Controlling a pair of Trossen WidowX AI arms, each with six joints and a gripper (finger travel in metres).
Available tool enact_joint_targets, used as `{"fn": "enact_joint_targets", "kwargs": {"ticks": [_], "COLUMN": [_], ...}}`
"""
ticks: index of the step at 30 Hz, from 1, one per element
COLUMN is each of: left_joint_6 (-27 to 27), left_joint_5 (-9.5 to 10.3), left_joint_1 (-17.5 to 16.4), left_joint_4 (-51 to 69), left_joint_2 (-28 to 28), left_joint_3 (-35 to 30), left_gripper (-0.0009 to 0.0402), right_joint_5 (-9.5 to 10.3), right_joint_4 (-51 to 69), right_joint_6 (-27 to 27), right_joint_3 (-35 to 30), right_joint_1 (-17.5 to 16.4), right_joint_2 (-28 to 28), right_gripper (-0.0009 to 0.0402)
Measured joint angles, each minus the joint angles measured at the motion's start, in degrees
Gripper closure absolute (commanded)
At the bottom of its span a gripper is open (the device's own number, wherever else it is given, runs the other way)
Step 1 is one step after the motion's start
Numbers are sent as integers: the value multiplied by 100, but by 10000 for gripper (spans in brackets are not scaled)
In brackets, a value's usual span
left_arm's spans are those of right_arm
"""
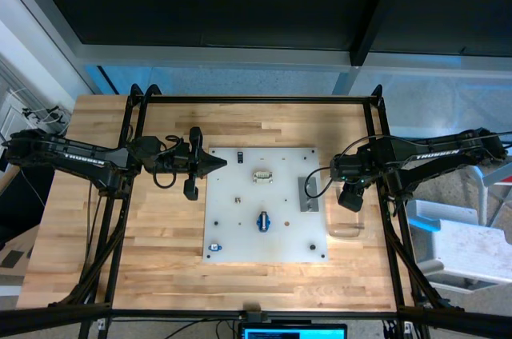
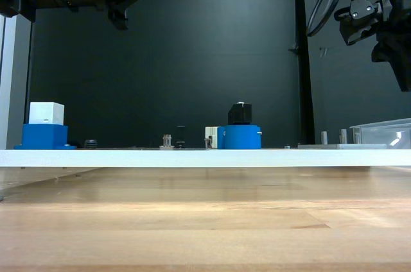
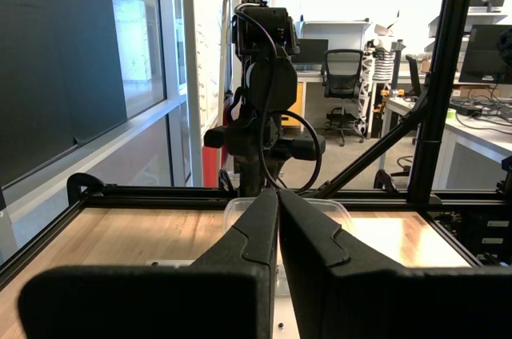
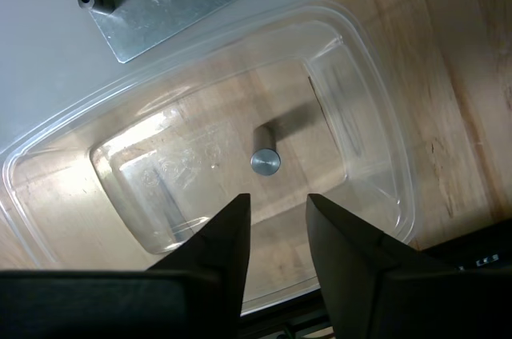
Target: Pick the 16mm cylinder and place it in the taskboard
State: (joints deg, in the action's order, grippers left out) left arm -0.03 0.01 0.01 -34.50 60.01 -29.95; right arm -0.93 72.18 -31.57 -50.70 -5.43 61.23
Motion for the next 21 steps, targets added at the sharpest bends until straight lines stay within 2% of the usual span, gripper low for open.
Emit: {"fn": "enact_joint_targets", "kwargs": {"ticks": [4, 9, 21], "left_joint_6": [0, 0, 0], "left_joint_5": [0, 2, 0], "left_joint_1": [0, 0, 0], "left_joint_4": [0, -2, -2], "left_joint_2": [0, 0, 0], "left_joint_3": [0, 0, 2], "left_gripper": [393, 393, 393], "right_joint_5": [-105, -105, -103], "right_joint_4": [-22, -90, -308], "right_joint_6": [-151, -275, -468], "right_joint_3": [50, 142, 433], "right_joint_1": [-20, -31, -68], "right_joint_2": [0, 0, 11], "right_gripper": [249, 225, 219]}}
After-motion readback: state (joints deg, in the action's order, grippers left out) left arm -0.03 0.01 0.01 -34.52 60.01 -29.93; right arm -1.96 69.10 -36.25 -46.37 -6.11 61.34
